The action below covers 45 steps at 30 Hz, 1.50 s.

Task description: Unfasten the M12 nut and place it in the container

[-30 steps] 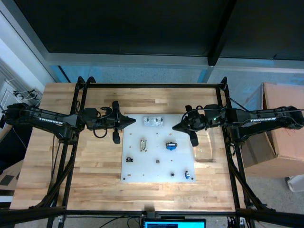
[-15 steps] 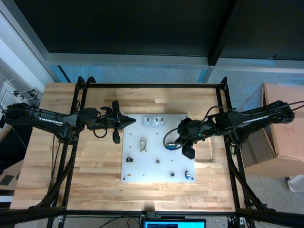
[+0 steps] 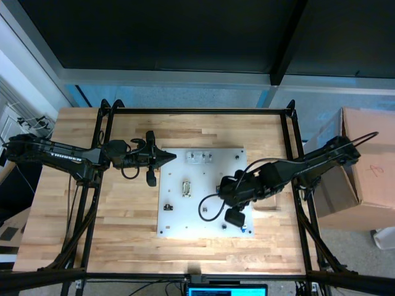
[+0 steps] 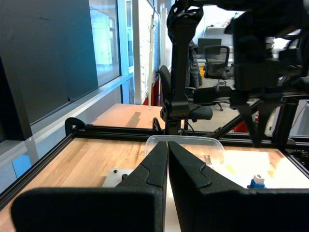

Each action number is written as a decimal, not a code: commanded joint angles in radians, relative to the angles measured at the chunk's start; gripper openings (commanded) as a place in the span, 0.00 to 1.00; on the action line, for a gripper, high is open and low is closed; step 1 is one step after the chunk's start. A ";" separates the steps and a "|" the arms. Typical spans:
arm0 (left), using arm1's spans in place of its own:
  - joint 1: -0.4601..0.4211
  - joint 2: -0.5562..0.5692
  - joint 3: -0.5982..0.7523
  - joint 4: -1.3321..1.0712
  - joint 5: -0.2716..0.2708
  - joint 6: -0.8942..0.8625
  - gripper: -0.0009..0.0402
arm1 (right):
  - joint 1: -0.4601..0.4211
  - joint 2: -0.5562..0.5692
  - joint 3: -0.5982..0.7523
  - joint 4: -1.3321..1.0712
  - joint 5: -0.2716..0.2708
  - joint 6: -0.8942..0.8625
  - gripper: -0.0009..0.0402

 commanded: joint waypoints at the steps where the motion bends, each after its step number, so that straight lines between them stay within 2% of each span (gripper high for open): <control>1: 0.000 0.000 0.000 0.000 0.000 0.000 0.02 | 0.022 0.063 0.082 -0.079 -0.006 0.029 0.02; 5: 0.000 0.000 0.000 0.000 0.000 0.000 0.02 | 0.040 0.139 0.163 -0.172 -0.080 0.043 0.02; 11: 0.000 0.000 0.000 0.000 0.000 0.000 0.02 | 0.071 0.214 0.206 -0.244 -0.081 0.093 0.02; 24: 0.000 0.000 0.000 0.000 0.000 0.000 0.02 | 0.090 0.247 0.197 -0.237 -0.066 0.181 0.03; 30: 0.000 0.000 0.000 0.000 0.000 0.000 0.02 | 0.090 0.280 0.165 -0.217 -0.066 0.194 0.14; 34: 0.000 0.000 0.000 0.001 0.000 0.000 0.02 | 0.094 0.301 0.154 -0.191 -0.043 0.212 0.24; 45: 0.000 0.000 0.000 0.000 0.000 0.000 0.02 | 0.104 0.342 0.088 -0.082 -0.052 0.288 0.46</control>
